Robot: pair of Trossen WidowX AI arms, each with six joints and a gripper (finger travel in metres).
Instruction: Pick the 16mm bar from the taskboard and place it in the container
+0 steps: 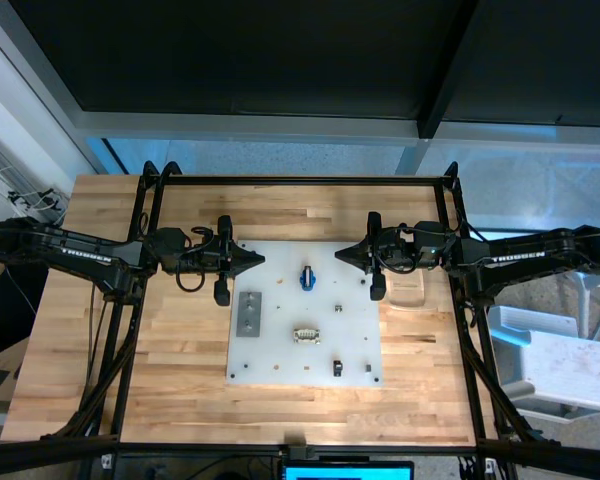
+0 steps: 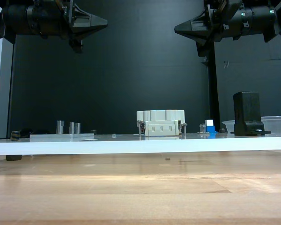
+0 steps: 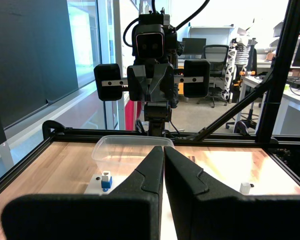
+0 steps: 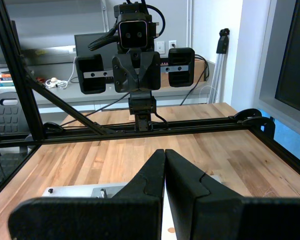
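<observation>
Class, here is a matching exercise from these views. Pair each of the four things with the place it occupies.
Things:
1 left gripper
2 right gripper
3 container
4 grey block

Places:
A on the table, just right of the taskboard
B on the taskboard's left part
C raised over the board's far left corner, shut
D raised over the board's far right part, shut

Pairs: 1-C, 2-D, 3-A, 4-B

Robotics lab, office chair [image 3: 218,62], monitor [image 3: 195,46]
</observation>
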